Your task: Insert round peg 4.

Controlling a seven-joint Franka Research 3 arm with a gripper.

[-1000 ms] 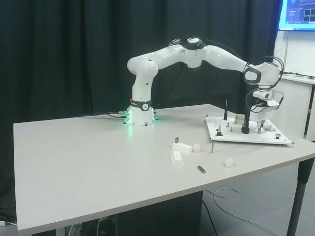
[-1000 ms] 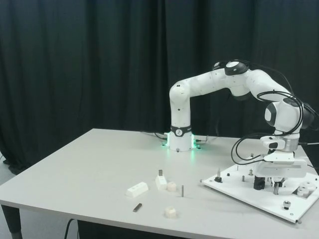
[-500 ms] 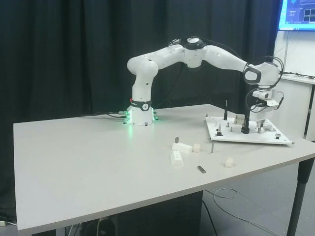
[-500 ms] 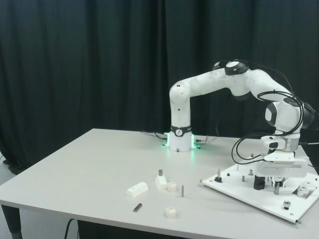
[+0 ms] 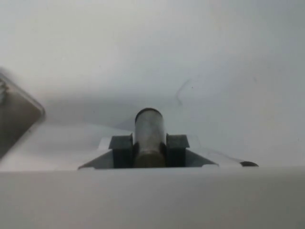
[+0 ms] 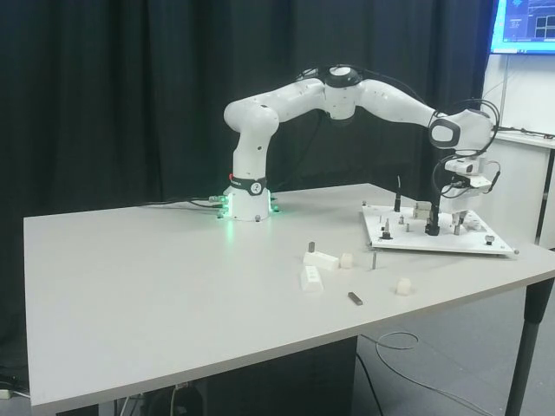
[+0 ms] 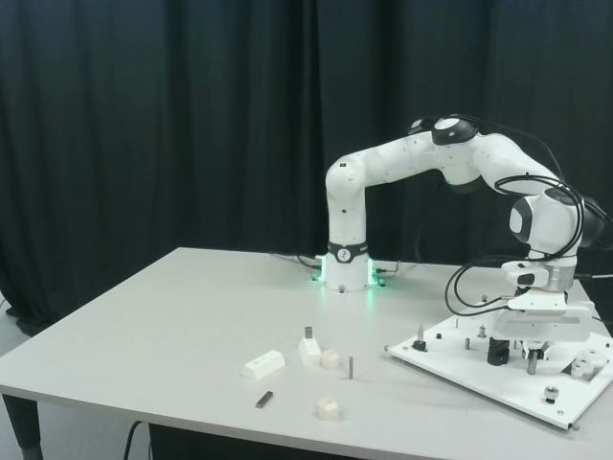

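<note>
- Since the earlier frame the white arm has risen slightly; blocks unmoved
- Jaws clamped on grey metal round peg, upright above white board on grey surface

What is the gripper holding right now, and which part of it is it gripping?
The gripper holds a round grey peg, pinched between its two black fingers at the peg's upper end, over the white board.
</note>
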